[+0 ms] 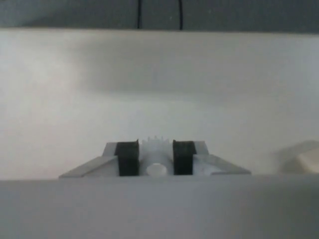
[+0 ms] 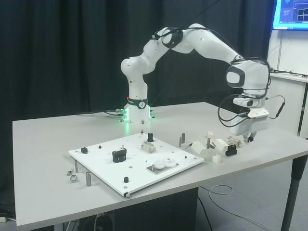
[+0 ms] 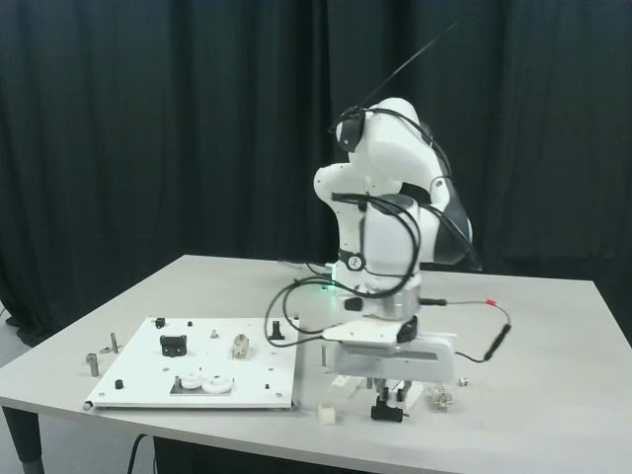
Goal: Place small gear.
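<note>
One gripper: the gripper (image 1: 155,158) has its two black fingertips closed on the small gear (image 1: 155,145), one pad on each side.
Small gear: white and toothed; its teeth show between the fingertips in the wrist view. It is held off the grey table (image 2: 43,144), not resting on anything.
Arm: the white arm (image 2: 192,41) reaches out from its base and bends down, with the gripper (image 2: 248,138) hanging just above the table, well apart from the white board (image 2: 103,166).
White board: lies flat on the table. Two white gears (image 2: 164,163) sit side by side on a grey plate near the board edge closest to the gripper; black fixtures (image 2: 119,155) stand further in.
Loose parts: white blocks (image 2: 207,150) and a black piece (image 2: 231,151) lie between the white board and the gripper.
</note>
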Motion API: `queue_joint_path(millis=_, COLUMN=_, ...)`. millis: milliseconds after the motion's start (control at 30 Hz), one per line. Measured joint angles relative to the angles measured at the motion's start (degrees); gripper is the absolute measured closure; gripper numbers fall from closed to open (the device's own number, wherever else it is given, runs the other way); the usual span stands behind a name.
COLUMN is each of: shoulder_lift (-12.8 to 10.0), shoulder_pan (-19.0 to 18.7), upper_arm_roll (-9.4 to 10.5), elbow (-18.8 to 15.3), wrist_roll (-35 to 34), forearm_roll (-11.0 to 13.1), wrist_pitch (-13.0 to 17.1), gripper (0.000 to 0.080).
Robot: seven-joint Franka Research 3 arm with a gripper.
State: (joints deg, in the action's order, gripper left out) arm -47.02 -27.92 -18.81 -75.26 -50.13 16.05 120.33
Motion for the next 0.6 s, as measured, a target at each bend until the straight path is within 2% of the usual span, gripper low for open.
queue_joint_path(millis=600, shoulder_lift=-4.3, shoulder_pan=-5.3, upper_arm_roll=-0.04, elbow=0.0, wrist_roll=-5.2, forearm_roll=-1.0, wrist_pitch=0.5, gripper=0.0665)
